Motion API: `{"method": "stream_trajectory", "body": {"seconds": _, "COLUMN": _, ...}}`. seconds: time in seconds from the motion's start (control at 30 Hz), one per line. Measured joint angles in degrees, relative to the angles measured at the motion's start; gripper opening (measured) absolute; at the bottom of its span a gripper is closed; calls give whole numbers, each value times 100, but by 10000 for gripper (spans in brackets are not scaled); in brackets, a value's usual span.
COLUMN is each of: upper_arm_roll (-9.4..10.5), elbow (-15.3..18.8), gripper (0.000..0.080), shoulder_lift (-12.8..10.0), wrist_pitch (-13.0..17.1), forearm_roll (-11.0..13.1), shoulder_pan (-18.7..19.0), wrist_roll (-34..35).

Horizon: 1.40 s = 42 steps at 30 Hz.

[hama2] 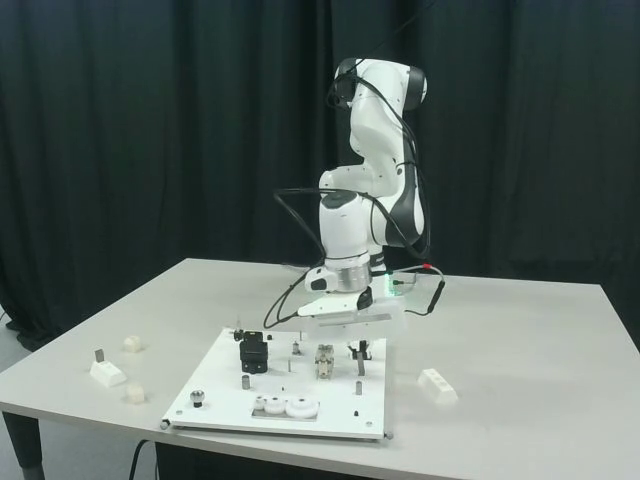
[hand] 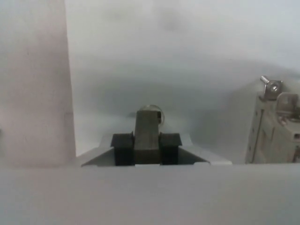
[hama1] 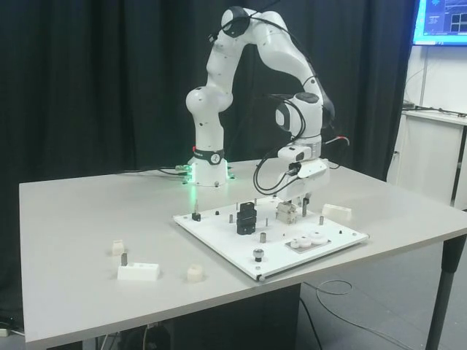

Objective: Insert square peg 3.

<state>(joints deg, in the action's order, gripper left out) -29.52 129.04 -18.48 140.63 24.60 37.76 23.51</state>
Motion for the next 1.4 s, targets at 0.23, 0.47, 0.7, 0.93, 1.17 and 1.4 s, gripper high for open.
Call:
{"method": "stream_trajectory", "body": {"seconds": 0.23, "upper_arm_roll": 0, "elbow": 99, "gripper": 112, "shoulder_lift": 33, "wrist_pitch": 111, "forearm_roll": 0, "shoulder_pan": 29, "wrist_roll": 0}}
{"method": "stream_trajectory", "body": {"seconds": 0.47, "upper_arm_roll": 0, "elbow": 175, "gripper": 112, "shoulder_lift": 54, "wrist_pitch": 210, "forearm_roll": -2, "shoulder_pan": 39, "wrist_roll": 0}}
{"method": "stream_trajectory", "body": {"seconds": 0.7, "upper_arm_roll": 0, "elbow": 246, "gripper": 112, "shoulder_lift": 100, "wrist_pitch": 297, "forearm_roll": -21, "shoulder_pan": 48, "wrist_roll": 0}}
{"method": "stream_trajectory", "body": {"seconds": 0.93, "upper_arm_roll": 0, "elbow": 326, "gripper": 112, "shoulder_lift": 144, "wrist_pitch": 403, "forearm_roll": -49, "shoulder_pan": 61, "wrist_roll": 0}}
{"method": "stream_trajectory", "body": {"seconds": 1.17, "upper_arm_roll": 0, "elbow": 359, "gripper": 112, "shoulder_lift": 157, "wrist_pitch": 464, "forearm_roll": -55, "shoulder_pan": 77, "wrist_roll": 0}}
{"method": "stream_trajectory", "body": {"seconds": 1.4, "upper_arm_roll": 0, "elbow": 393, "gripper": 112, "shoulder_lift": 170, "wrist_pitch": 563, "forearm_roll": -55, "shoulder_pan": 95, "wrist_roll": 10}}
